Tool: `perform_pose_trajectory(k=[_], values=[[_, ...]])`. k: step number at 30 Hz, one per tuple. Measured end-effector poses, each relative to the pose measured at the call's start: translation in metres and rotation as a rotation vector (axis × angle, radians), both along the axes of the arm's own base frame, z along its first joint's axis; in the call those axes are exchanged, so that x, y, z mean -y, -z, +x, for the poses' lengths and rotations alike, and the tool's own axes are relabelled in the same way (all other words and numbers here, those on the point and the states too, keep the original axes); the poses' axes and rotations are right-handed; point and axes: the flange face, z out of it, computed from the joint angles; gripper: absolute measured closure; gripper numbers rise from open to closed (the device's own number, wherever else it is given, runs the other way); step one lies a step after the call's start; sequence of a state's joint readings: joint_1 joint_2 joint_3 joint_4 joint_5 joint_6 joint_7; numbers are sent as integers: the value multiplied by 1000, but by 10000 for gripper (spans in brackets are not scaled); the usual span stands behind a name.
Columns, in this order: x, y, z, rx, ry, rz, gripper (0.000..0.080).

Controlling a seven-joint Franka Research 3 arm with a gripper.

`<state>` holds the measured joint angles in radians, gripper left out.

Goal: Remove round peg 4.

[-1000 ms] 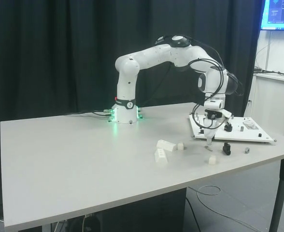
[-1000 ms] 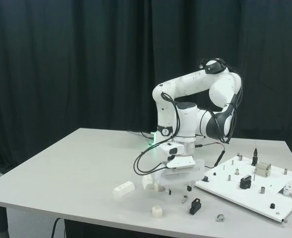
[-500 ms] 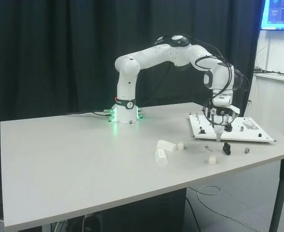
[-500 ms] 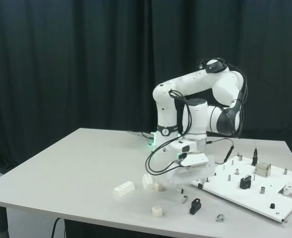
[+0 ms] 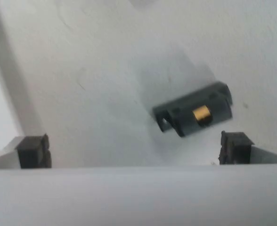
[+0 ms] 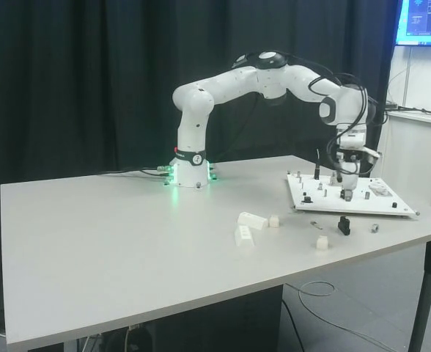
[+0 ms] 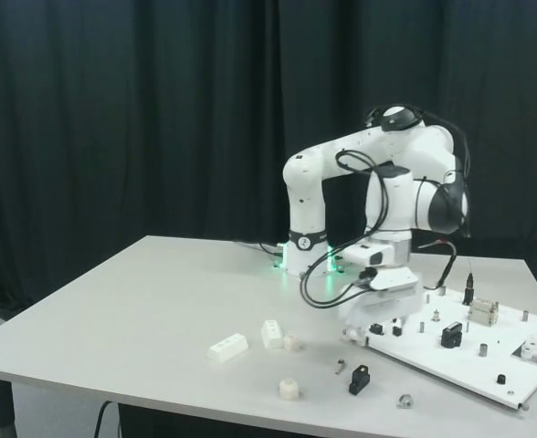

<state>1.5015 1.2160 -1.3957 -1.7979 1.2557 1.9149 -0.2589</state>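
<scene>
Jaws released: the 2 black fingertip pads (image 5: 32, 150) of the gripper (image 5: 134, 150) stand wide apart with nothing between them.

Below the open span, off-centre and nearer 1 pad than the other, sits a small black block with a round metal insert (image 5: 192, 115). It lies askew to the line joining the pads, and neither pad touches it.

Round peg 4: no numbering is visible, so I cannot say for certain which peg it is. My guess is the round metal insert (image 5: 201, 113). If so, it is seated in the block, seen end-on, with its long axis running up toward the wrist.

The block rests on the flat white board (image 5: 82, 70).

Step in hand, as I judge it: the approach, with the gripper hovering over the board's near corner and no grasp made. The next move calls for centring the jaws over the peg, squaring the pads to it, then descending, closing and pulling straight along its axis.

Further out: grey table (image 6: 113, 227), loose white blocks (image 7: 226, 347), white arm (image 6: 223, 84).
</scene>
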Motion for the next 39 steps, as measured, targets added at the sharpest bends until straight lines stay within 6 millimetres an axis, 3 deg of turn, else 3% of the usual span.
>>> perform_pose_trajectory(k=[21,39], values=[[-92,-18,-19,-36,-141,-20,3],[-150,-5,-54,-54,-183,-37,3]])
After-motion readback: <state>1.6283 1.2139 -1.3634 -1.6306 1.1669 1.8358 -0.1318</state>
